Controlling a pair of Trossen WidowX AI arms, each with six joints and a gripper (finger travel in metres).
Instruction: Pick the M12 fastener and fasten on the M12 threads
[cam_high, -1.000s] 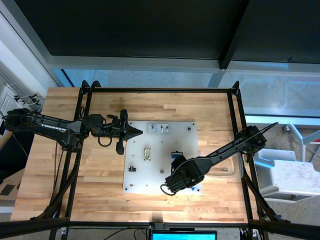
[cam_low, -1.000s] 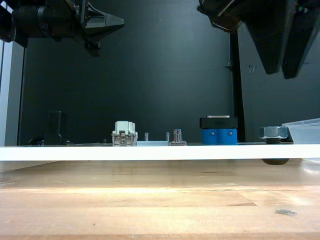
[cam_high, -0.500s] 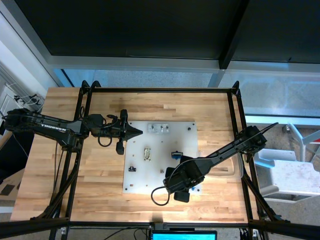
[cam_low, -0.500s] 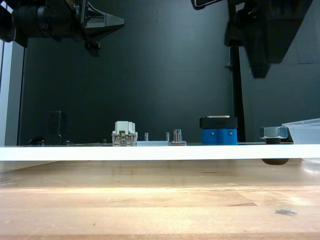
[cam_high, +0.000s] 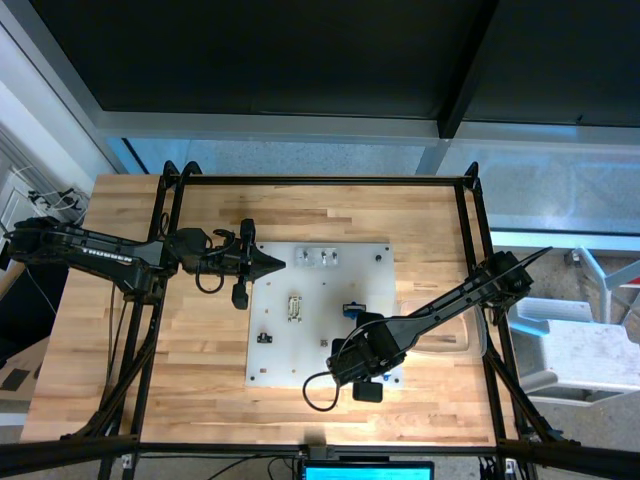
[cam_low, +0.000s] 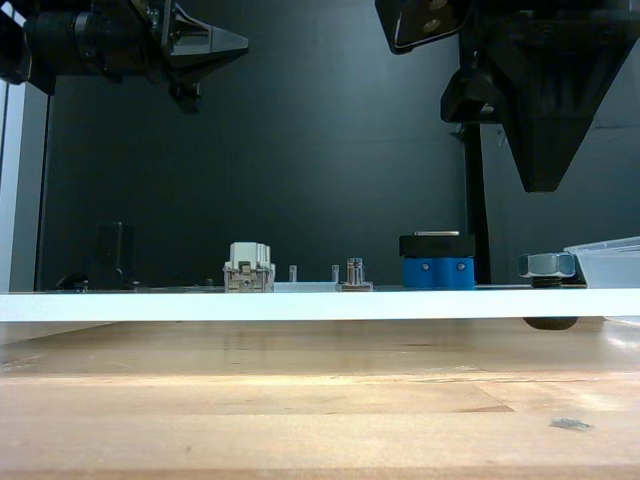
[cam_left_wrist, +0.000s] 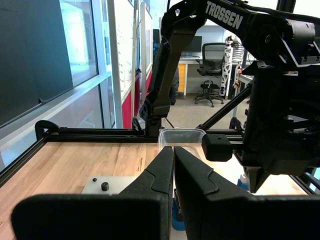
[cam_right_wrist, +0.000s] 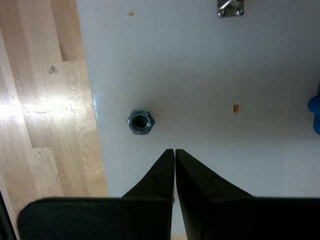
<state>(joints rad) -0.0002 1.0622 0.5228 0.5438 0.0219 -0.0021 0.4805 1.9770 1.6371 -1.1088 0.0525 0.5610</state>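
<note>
The silver M12 nut (cam_low: 547, 265) sits on its short black stud at the near right edge of the white board (cam_high: 290, 360). The right wrist view looks down on the nut (cam_right_wrist: 141, 121), with threads showing in its bore. My right gripper (cam_low: 540, 186) hangs above the nut, clear of it, its fingers shut to a single point with nothing between them (cam_right_wrist: 174, 150). In the high view the right gripper (cam_high: 362, 372) covers the stud's spot. My left gripper (cam_high: 270, 263) is parked shut, high over the board's far left edge.
A clear tray (cam_low: 610, 262) stands behind the stud at the right, beside the board (cam_high: 445, 340). On the board are a blue fitting (cam_low: 437, 270), a silver post (cam_low: 354, 272) and a grey connector (cam_low: 249, 268). Black frame rails surround the table.
The right gripper's fingers, apart a second ago, have closed to a point. The gripper has turned and come lower above the nut. The nut and left arm have not moved.
</note>
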